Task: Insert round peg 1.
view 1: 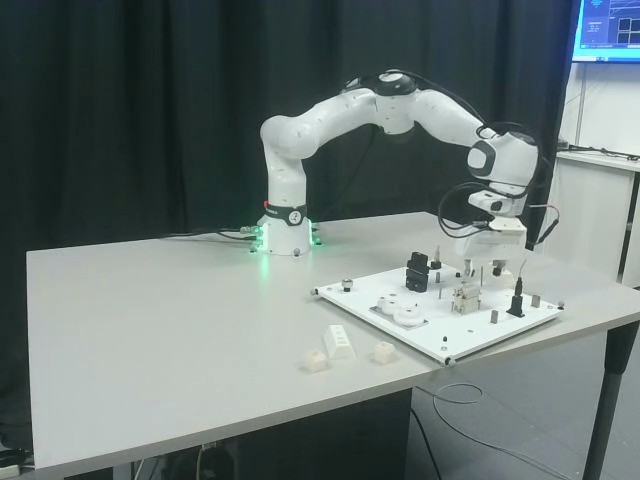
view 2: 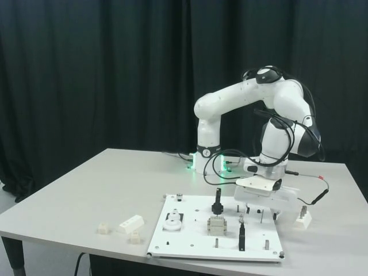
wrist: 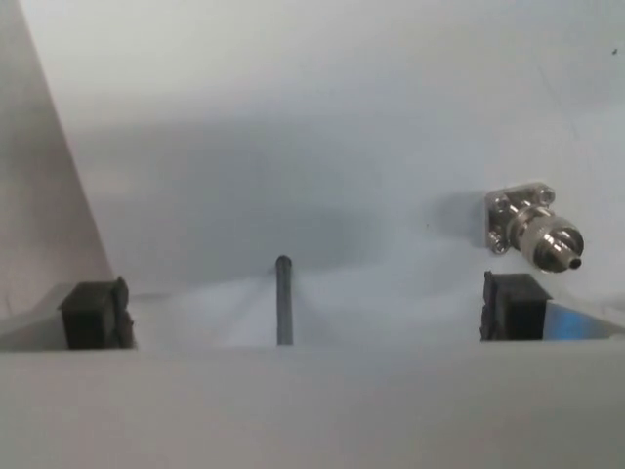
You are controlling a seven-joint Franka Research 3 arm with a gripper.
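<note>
Peg (wrist: pixel 284 299) upright between open hand (wrist: pixel 303 311)

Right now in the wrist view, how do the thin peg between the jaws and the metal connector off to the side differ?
The peg is a thin, plain, dark grey rod; the connector is thicker, shiny and stepped, with a flange at its base. The peg sits midway between the open jaws of the gripper; the connector stands outside them, near one fingertip. Both rise from the white board.
</note>
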